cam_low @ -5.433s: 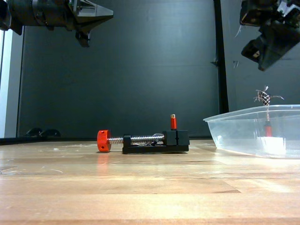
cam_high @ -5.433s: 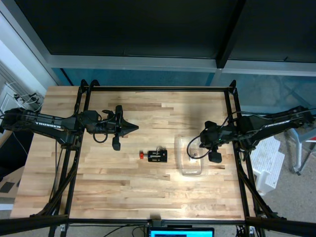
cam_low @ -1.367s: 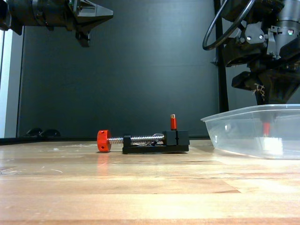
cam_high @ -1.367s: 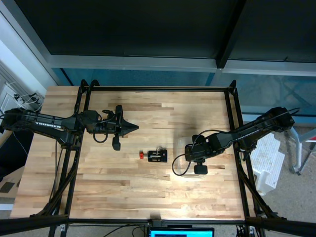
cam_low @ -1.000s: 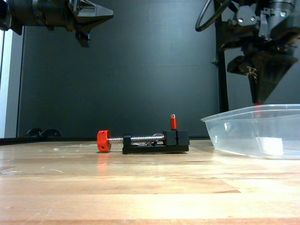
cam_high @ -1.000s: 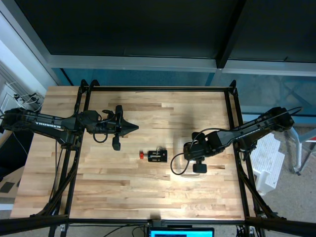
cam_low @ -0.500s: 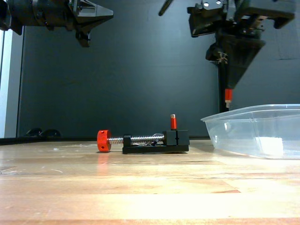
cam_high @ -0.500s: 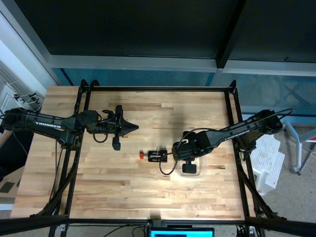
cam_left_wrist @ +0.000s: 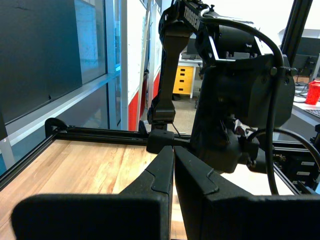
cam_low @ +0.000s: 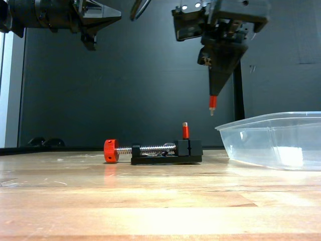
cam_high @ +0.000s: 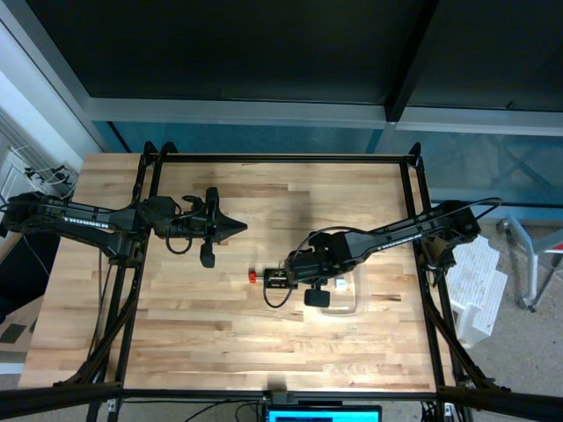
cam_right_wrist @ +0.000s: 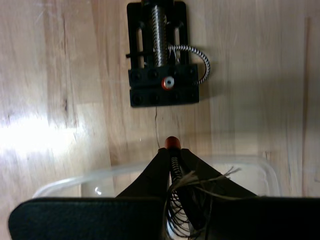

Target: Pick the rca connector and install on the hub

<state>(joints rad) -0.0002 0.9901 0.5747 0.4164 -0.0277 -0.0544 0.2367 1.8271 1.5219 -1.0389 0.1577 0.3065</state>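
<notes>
R gripper (cam_low: 213, 94) is hanging above the table btwn the hub (cam_low: 165, 150) and the clear tray (cam_low: 271, 131). Its jaws are clamping the rca plug (cam_low: 212, 104), red tip pointing down. Plug is sitting higher than the hub's upright red post (cam_low: 185, 130) and a bit to its right, not touching it. L gripper (cam_low: 111, 16) is waiting up high at the left, jaws together, holding nothing. For this step I'd say: move left till the tip is centred over the post, checking via the wrist cam. Hold the plug vertical, then go down slow & straight. Frayed wire (cam_right_wrist: 200, 181) is trailing behind and could snag, and pressing off-centre would prob tilt the plug.
</notes>
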